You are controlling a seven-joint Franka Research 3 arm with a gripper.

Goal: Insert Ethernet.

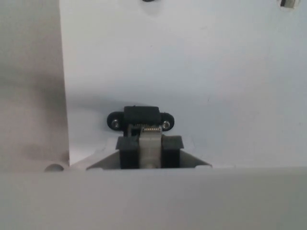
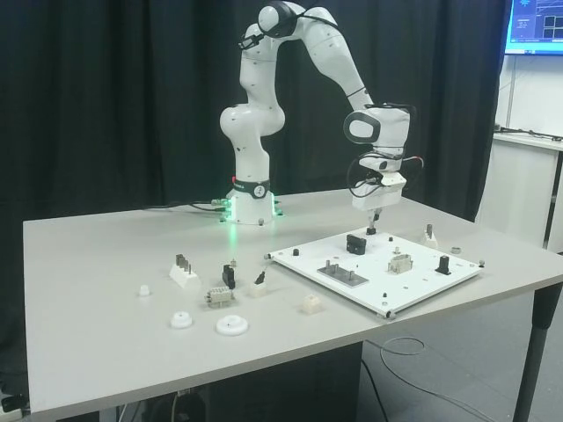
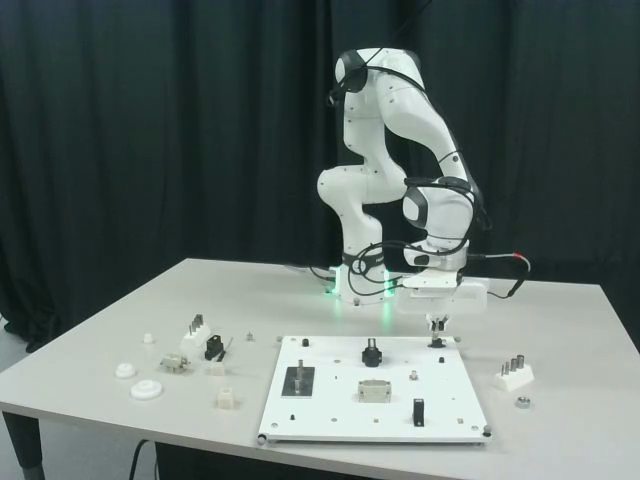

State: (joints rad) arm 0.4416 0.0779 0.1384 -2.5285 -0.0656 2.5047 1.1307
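In the wrist view my gripper (image 1: 149, 146) is shut on a small pale Ethernet plug (image 1: 149, 136), held between two black fingers (image 1: 127, 152). The plug's tip with its metal contacts sits right at the mouth of a black socket (image 1: 140, 116), which is screwed to the white board (image 1: 201, 72). How deep the plug is in the socket cannot be told. In the room views the gripper (image 2: 373, 220) (image 3: 437, 325) hangs upright just above the socket (image 3: 437, 342) at the board's far edge, near the arm's base.
The white board (image 2: 422, 290) also carries a black round mount (image 2: 356, 243), a grey plate with a peg (image 2: 341, 273), a grey connector block (image 2: 400, 264) and a black block (image 2: 444, 264). Loose small parts (image 2: 183, 268) and white discs (image 2: 232, 326) lie on the table beside it.
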